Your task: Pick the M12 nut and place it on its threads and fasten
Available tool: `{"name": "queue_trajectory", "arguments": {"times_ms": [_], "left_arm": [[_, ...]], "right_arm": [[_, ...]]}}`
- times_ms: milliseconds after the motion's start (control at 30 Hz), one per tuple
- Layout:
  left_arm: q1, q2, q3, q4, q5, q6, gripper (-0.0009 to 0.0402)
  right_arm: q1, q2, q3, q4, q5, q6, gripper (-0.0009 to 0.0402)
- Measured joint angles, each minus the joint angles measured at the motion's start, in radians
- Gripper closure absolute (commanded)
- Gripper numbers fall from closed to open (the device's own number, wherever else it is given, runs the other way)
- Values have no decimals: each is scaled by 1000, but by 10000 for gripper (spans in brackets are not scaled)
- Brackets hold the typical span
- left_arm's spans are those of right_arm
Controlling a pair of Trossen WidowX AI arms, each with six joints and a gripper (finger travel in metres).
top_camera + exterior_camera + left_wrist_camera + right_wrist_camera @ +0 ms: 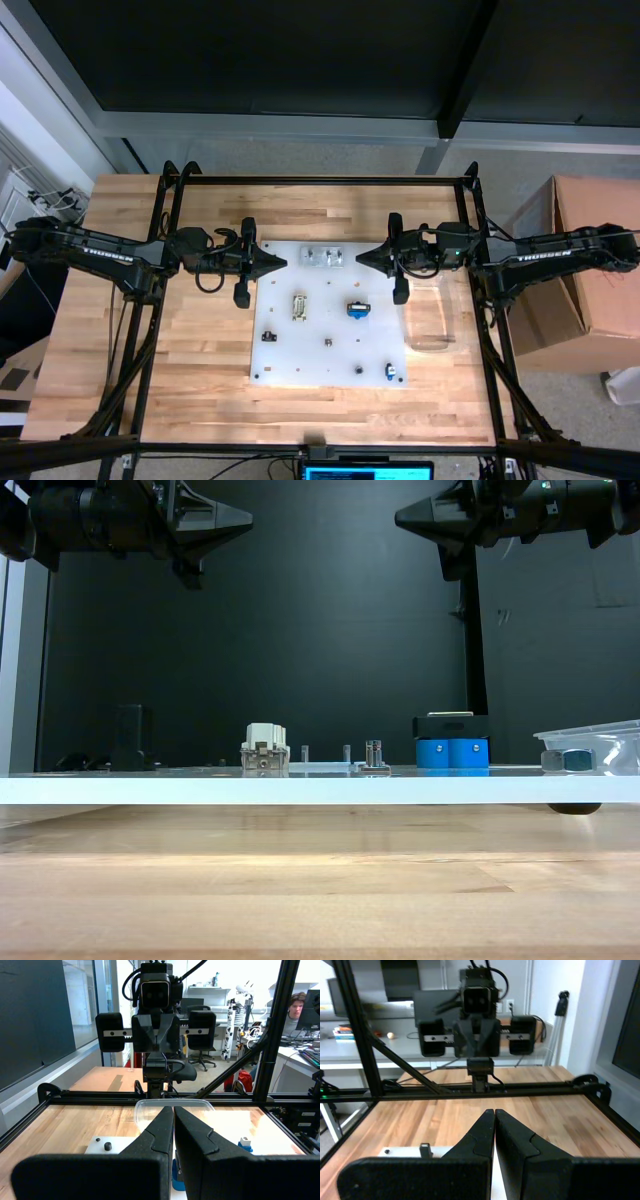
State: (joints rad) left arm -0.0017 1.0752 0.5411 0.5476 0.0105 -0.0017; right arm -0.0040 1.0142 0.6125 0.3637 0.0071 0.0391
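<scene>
L gripper [281, 263], R gripper [360, 259] closed aloft; high view: nut [360, 370] prob. on stud

Smooth, lightly glossy pale wooden plank table [180, 380]; matt flat white plastic board [300, 355]; glossy clear plastic tray [430, 347]; matt black plastic left hand [284, 263] and right hand [358, 259].

"trossen" is printed on the left arm [100, 255] and right arm [548, 252].

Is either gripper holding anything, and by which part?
Nothing held: left gripper and right gripper are shut empty, high over the board. Nut is at the board's near right; whether threaded on, cannot tell.
</scene>
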Motion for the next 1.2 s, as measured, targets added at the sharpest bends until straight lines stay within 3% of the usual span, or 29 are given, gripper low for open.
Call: {"name": "queue_trajectory", "arguments": {"times_ms": [167,300,533,1200], "left_arm": [[0,0,0,0,0,0,393],[0,0,0,0,0,0,393],[0,0,0,0,0,0,393],[0,0,0,0,0,0,393]], "right_arm": [[11,0,-44,136,2,3,394],[11,0,-57,154,43,-2,394],[12,0,-65,153,0,-1,394],[8,2,-65,107,7,8,393]]}}
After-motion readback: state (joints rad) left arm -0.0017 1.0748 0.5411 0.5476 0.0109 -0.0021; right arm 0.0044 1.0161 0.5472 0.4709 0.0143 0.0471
